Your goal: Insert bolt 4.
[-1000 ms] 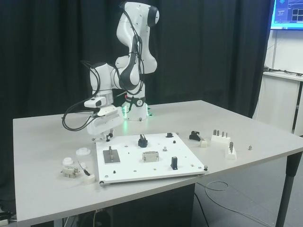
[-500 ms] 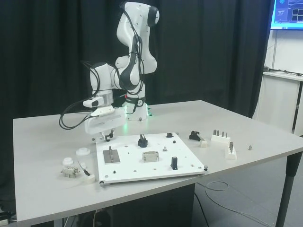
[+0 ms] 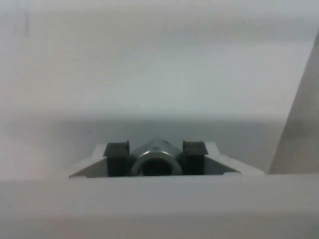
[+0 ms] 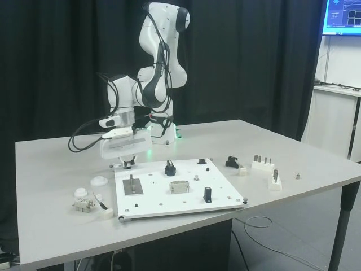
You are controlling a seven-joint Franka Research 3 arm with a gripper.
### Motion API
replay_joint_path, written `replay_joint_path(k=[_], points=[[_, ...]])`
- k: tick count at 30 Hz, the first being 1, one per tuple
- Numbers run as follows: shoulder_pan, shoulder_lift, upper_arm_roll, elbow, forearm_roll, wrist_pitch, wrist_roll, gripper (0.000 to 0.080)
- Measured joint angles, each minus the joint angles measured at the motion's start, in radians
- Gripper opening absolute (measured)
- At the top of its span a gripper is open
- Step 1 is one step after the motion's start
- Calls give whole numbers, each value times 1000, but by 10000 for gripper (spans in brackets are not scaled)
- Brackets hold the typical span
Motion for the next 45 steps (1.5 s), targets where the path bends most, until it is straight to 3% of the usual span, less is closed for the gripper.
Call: replay_joint_path(k=[31,45], points=[[14,-10,0,-29,31,62,377,225],[18,-12,-1,-37,53,81,606,225]])
